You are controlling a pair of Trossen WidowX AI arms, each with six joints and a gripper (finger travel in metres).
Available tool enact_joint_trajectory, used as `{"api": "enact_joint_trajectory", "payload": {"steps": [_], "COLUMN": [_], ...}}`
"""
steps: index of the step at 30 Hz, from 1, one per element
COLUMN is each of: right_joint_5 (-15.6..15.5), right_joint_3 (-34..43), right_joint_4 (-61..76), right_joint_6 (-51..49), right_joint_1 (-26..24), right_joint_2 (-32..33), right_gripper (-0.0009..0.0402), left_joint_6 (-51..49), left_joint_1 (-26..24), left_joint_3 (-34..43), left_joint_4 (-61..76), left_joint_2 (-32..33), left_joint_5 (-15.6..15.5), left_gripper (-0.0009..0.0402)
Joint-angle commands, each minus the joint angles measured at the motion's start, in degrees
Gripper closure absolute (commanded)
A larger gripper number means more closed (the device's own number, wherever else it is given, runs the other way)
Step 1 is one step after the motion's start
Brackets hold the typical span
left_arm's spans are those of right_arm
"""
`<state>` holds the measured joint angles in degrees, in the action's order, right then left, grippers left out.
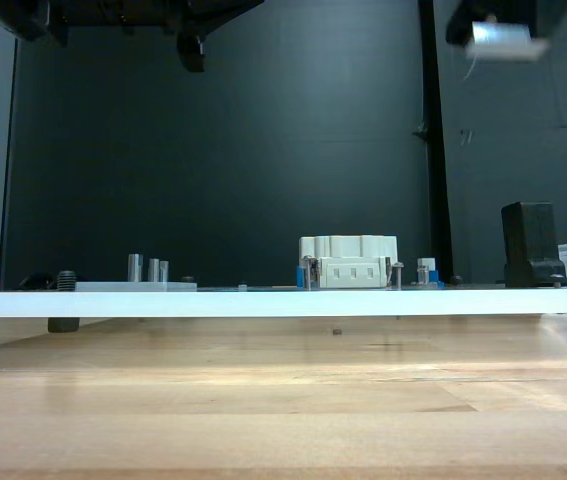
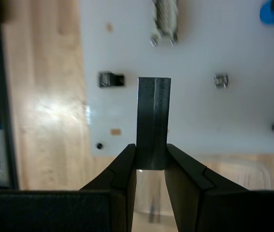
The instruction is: Pick the 16mm bar and place in it's hole on the taskboard
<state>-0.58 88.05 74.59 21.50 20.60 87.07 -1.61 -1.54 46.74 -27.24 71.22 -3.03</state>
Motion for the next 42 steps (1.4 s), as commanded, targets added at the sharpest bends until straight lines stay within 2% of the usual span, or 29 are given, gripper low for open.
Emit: {"api": "enact_joint_trajectory", "payload": {"steps": [1, 11, 16, 19, 21, 34, 42], "right_joint_5": [-1.09, -1.46, -2.16, -2.1, -2.08, -2.03, -1.9], "right_joint_3": [3.39, 8.41, 10.19, 12.22, 13.94, 28.94, 35.78], "right_joint_4": [1.31, 6.38, 7.21, 6.97, 7.06, 7.56, 7.65], "right_joint_6": [-1.77, -7.26, -10.16, -11.78, -12.28, -16.5, -19.12], "right_joint_1": [-1.68, -9.14, -12.48, -13.27, -13.49, -14.93, -15.78], "right_joint_2": [0.04, 0.04, 1.49, 2.89, 4.11, 14.99, 20.65], "right_gripper": [0.0393, 0.0393, 0.0393, 0.0393, 0.0393, 0.0393, 0.0393], "left_joint_6": [0.02, -0.2, -1.64, -1.81, -2.43, -4.28, -4.2], "left_joint_1": [0.02, 0.0, -0.02, 0.0, -0.09, -1.11, -1.49], "left_joint_3": [0.02, 0.11, 0.13, 0.15, 0.59, 1.6, 1.6], "left_joint_4": [-0.02, -0.13, 0.13, 0.7, 3.04, 13.4, 15.02], "left_joint_2": [0.02, 0.02, 0.02, 0.02, 0.02, 0.02, 0.02], "left_joint_5": [0.02, 0.07, 0.87, 3.06, 3.1, 3.43, 2.71], "left_gripper": [0.0393, 0.0393, 0.0393, 0.0393, 0.0388, 0.0244, 0.021]}}
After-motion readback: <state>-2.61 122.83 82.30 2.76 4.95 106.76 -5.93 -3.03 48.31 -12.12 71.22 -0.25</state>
